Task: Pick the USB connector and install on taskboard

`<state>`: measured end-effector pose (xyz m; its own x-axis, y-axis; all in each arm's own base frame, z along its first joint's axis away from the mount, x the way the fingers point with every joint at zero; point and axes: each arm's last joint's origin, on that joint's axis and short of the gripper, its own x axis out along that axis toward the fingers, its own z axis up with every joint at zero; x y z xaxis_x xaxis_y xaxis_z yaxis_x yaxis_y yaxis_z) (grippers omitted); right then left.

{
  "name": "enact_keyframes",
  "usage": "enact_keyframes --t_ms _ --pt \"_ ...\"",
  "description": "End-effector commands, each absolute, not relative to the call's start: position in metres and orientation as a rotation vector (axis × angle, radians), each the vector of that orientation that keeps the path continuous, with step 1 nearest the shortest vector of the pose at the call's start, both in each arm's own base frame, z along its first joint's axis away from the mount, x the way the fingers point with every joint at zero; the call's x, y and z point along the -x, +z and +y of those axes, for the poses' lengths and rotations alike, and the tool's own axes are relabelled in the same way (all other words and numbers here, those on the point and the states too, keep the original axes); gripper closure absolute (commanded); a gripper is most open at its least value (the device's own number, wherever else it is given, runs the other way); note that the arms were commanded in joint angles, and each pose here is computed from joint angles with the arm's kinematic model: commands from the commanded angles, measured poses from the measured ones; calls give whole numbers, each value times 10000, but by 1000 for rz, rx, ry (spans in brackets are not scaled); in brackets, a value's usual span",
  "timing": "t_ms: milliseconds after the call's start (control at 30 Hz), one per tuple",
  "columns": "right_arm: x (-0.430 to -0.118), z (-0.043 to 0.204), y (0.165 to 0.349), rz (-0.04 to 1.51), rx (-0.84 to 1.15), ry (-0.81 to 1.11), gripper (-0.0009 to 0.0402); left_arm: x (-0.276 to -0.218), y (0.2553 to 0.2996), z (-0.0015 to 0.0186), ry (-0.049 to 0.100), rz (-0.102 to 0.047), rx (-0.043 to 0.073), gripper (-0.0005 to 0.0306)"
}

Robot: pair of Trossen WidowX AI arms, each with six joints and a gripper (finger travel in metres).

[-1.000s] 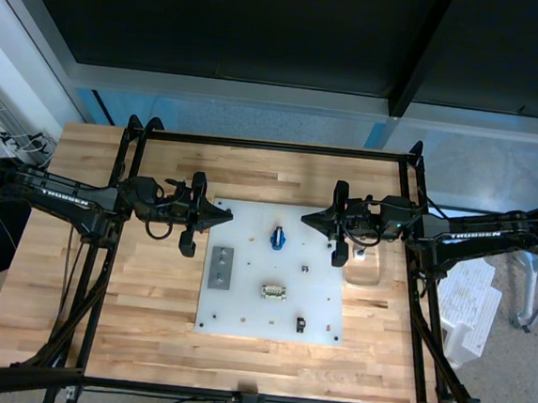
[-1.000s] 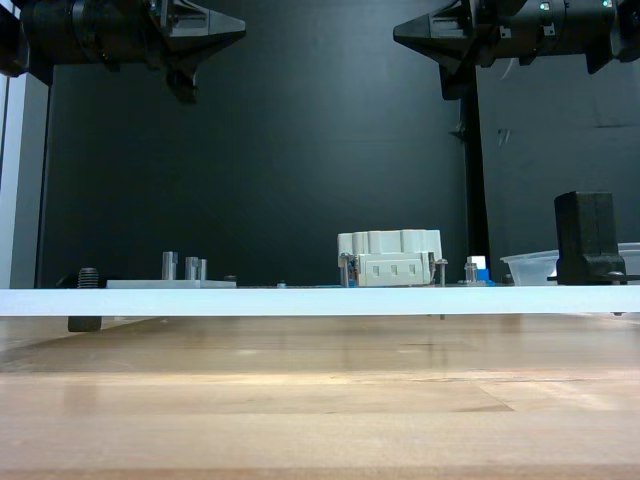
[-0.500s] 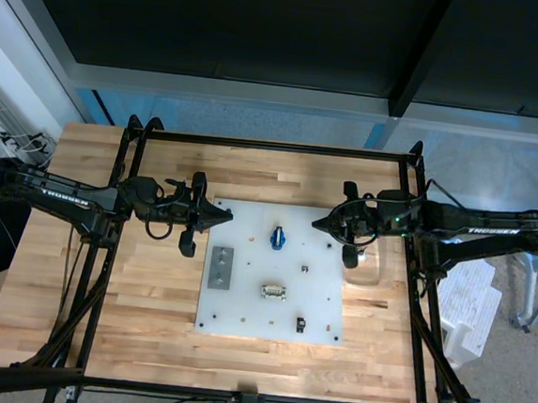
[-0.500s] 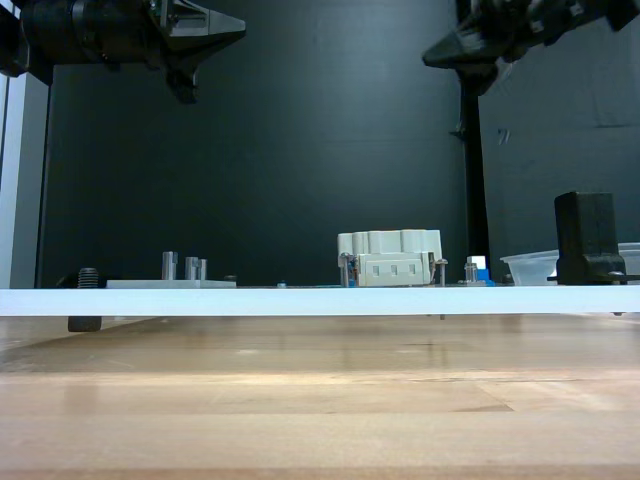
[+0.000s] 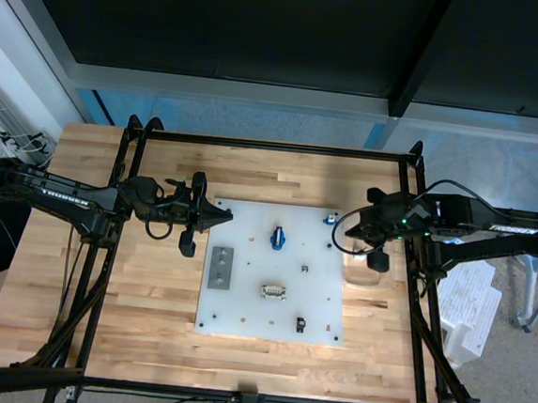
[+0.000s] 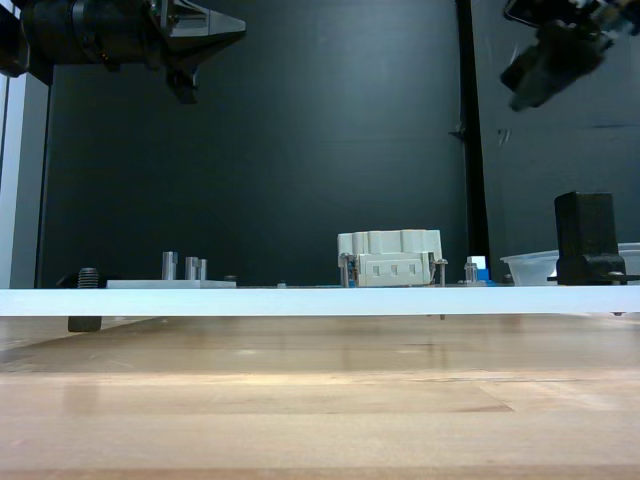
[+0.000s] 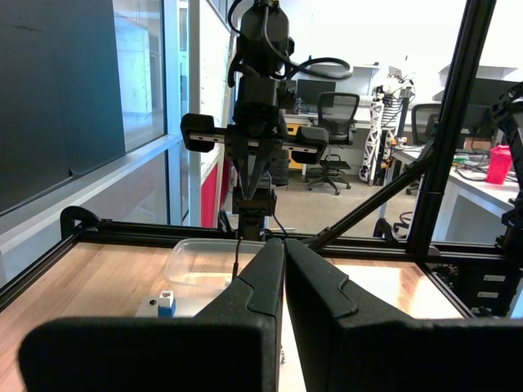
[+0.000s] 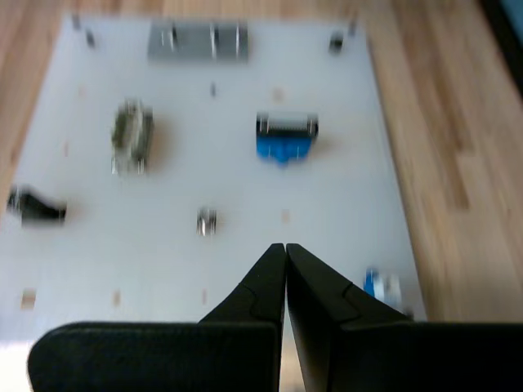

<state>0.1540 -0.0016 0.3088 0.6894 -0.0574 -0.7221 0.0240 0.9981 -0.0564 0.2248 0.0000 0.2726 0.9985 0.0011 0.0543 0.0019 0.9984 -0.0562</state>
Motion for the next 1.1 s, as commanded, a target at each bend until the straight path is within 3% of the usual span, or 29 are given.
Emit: enact_keyframes --t_ms 33,367,667,867,1100 --pt "-1423 -15 3096 881 46 -46 393 -2248 2725 1 0 -54 56 300" --pt "-1122 -15 3014 1080 56 -40 393 -2248 2725 1 0 -54 56 300" --pt "-1101 -16 2824 1199 121 -6 391 -2249 2724 0 -1 -54 56 300" --pt "-1160 -27 2603 1326 172 -17 357 -2249 2726 0 -1 -54 56 300" --pt "-1254 -26 2536 1386 173 -14 314 -2248 2725 0 -1 -54 56 300"
